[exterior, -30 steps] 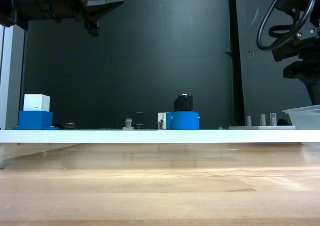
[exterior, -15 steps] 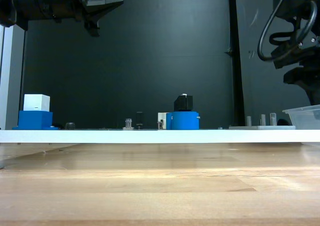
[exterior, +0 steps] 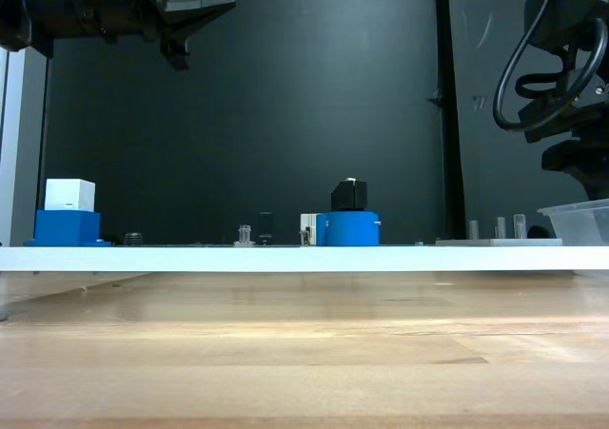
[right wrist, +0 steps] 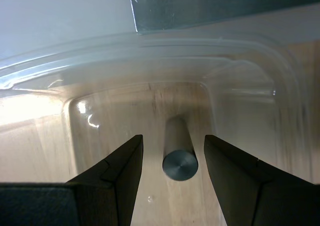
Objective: Pick the 16mm cylinder and place it in the taskboard
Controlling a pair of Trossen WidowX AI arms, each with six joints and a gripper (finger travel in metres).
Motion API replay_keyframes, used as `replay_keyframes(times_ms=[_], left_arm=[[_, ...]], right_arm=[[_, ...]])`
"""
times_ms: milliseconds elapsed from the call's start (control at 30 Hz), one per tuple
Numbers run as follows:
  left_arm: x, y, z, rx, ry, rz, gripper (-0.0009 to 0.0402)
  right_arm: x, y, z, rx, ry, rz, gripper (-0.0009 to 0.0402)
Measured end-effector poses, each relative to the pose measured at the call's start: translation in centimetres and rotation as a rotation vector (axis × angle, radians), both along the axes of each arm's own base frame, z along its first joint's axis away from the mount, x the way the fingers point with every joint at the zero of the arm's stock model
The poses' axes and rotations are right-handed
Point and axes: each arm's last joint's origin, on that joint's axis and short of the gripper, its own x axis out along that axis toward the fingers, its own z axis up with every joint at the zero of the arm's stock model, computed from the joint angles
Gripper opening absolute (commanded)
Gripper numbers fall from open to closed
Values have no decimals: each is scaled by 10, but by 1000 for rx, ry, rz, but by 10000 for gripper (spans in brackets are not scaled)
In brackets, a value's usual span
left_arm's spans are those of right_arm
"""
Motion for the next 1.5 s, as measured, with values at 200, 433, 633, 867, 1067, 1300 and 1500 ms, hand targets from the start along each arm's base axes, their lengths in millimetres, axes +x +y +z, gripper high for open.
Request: replay_keyframes(times_ms=[200, 433, 633, 867, 1067, 1300, 1500], left_arm=[[0, 0, 0, 0, 0, 0, 0], [0, 0, 0, 0, 0, 0, 0], [0, 0, 0, 0, 0, 0, 0], [0, 0, 0, 0, 0, 0, 0], [0, 0, 0, 0, 0, 0, 0], [0, 0, 0, 0, 0, 0, 0], [0, 0, 0, 0, 0, 0, 0]], right_arm=[[-1, 0, -4, 2, -4, -6, 166], [-1, -1, -4, -20, -15, -12, 134], [-1, -1, -4, -20, -17, -11, 108], [-1, -1, -4, -20, -16, -10, 77], [-1, -1, -4, -21, -16, -2, 50], [-1, -1, -4, -21, -16, -1, 29], [0, -1, -2, -15, -11, 0, 24]])
